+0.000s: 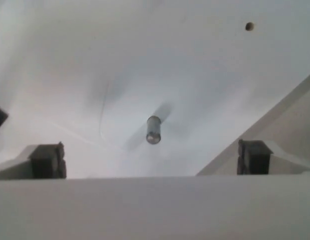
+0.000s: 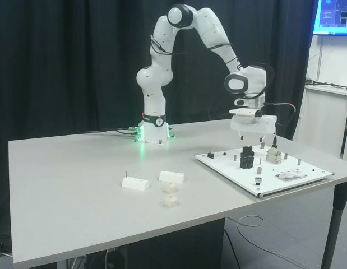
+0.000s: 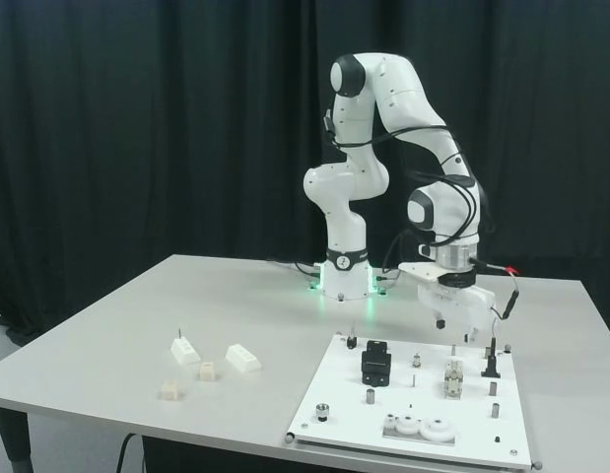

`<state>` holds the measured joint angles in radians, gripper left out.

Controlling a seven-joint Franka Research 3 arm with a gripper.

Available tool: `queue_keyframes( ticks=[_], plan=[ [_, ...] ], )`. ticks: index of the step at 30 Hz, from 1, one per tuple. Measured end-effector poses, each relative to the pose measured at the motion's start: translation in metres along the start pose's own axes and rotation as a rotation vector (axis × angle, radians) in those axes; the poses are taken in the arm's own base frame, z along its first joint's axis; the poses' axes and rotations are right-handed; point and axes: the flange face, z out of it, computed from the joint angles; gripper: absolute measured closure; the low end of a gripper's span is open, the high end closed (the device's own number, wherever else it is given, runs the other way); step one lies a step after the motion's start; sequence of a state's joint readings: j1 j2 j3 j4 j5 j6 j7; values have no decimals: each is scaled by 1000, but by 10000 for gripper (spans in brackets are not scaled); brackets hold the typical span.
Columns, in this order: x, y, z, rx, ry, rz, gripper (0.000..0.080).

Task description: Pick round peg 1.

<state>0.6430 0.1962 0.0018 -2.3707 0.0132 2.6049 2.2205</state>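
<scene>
In the wrist view a short grey round peg (image 1: 153, 129) stands upright on the white board (image 1: 195, 65). It sits between my two black fingertip pads (image 1: 47, 161), which stand far apart on either side without touching it. My gripper (image 1: 150, 159) is open and holds nothing. In the room views the gripper (image 2: 257, 136) (image 3: 456, 330) hangs a little above the far part of the board (image 2: 229, 168) (image 3: 334, 384), fingers pointing down.
The board carries a black block (image 2: 246, 157) (image 3: 375, 363), several small pegs, white gears (image 2: 291, 174) (image 3: 423, 428) and a small hole (image 1: 249, 26). Its edge and the grey table (image 1: 295, 135) lie close by. White blocks (image 2: 135, 182) (image 3: 243, 357) lie on the table away from the board.
</scene>
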Motion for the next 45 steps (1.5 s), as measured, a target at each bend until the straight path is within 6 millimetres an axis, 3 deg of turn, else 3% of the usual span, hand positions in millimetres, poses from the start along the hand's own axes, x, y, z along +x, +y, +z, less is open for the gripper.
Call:
queue_keyframes(
  ticks=[16, 45],
  plan=[
    [2, -4, -23, 6, -3, 20, 6],
    [4, -5, -35, 17, -5, 18, 3]
  ],
)
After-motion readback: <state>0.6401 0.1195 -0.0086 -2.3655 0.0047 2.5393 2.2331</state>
